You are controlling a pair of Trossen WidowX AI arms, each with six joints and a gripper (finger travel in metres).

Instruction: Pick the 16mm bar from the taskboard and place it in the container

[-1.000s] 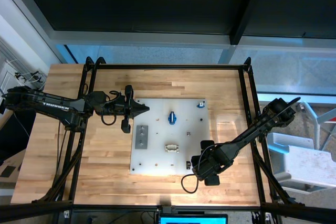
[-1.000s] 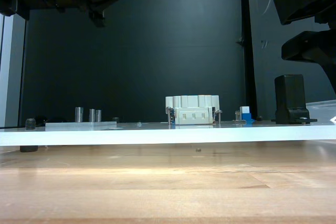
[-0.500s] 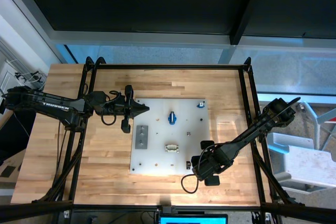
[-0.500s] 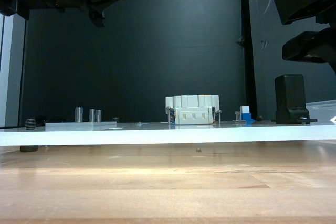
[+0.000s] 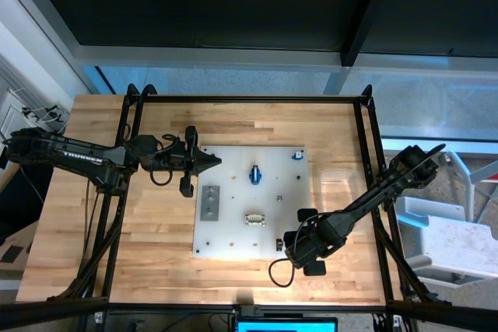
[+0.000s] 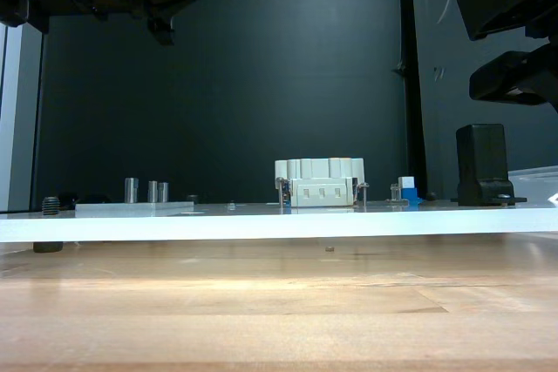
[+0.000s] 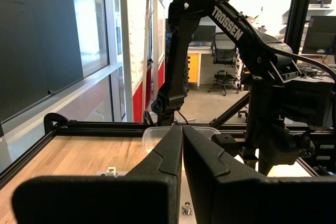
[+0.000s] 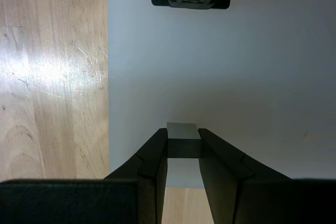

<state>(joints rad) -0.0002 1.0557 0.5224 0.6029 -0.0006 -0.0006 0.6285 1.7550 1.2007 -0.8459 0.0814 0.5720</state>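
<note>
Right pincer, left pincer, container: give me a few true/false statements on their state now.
1. The right pincer is clamped on the 16mm bar. True.
2. The left pincer is open. False: its fingers are pressed together with nothing between them, above the taskboard's far left corner.
3. The container sits on the taskboard. False: it stands on the table, to the right of the board.
4. The right pincer hangs over the taskboard's near right corner. True.
</note>
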